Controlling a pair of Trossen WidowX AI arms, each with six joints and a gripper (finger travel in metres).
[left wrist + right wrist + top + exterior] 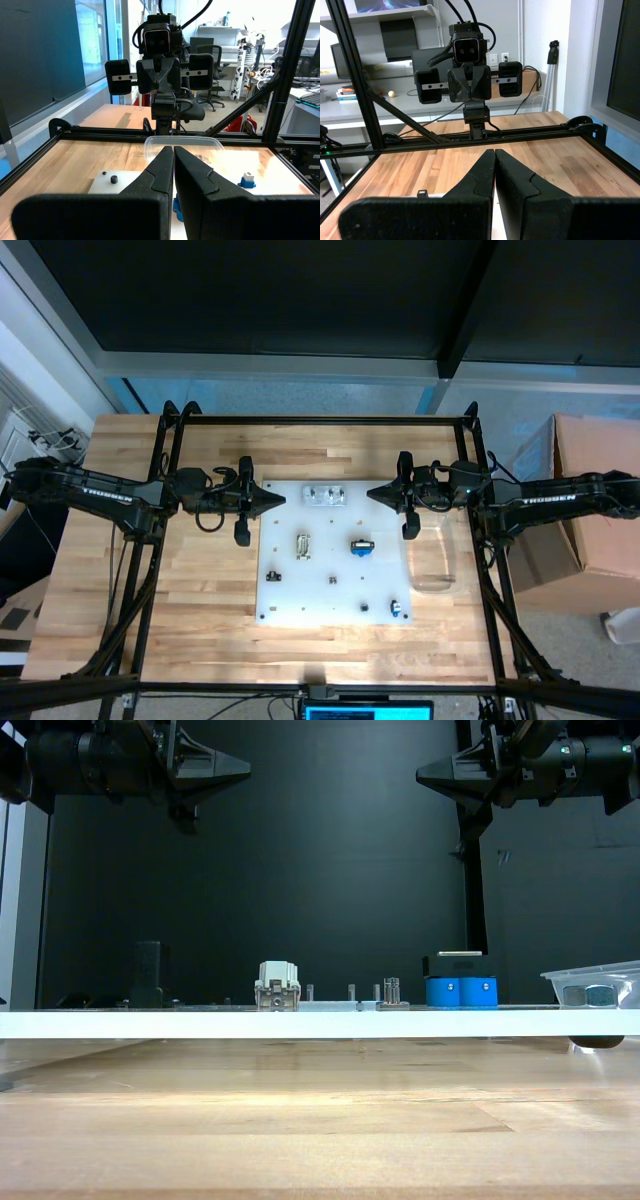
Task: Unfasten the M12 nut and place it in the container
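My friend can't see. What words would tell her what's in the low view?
The left gripper and right gripper hang shut high above the white board, tips facing each other. At the far right a small silver nut shows against the clear container; from here I cannot tell if it is inside or in front.

Left arm (105,492): in the high view you can read the word "TROSSEN" in white letters on its black link, the long one that leads toward the left gripper (280,499).
Right arm (555,498): you find the same white word "TROSSEN" on its black link, the one leading toward the right gripper (372,494); the letters run a little slanted with the link.
Screen (367,710) at the near edge: it glows blue, but you cannot read its writing.
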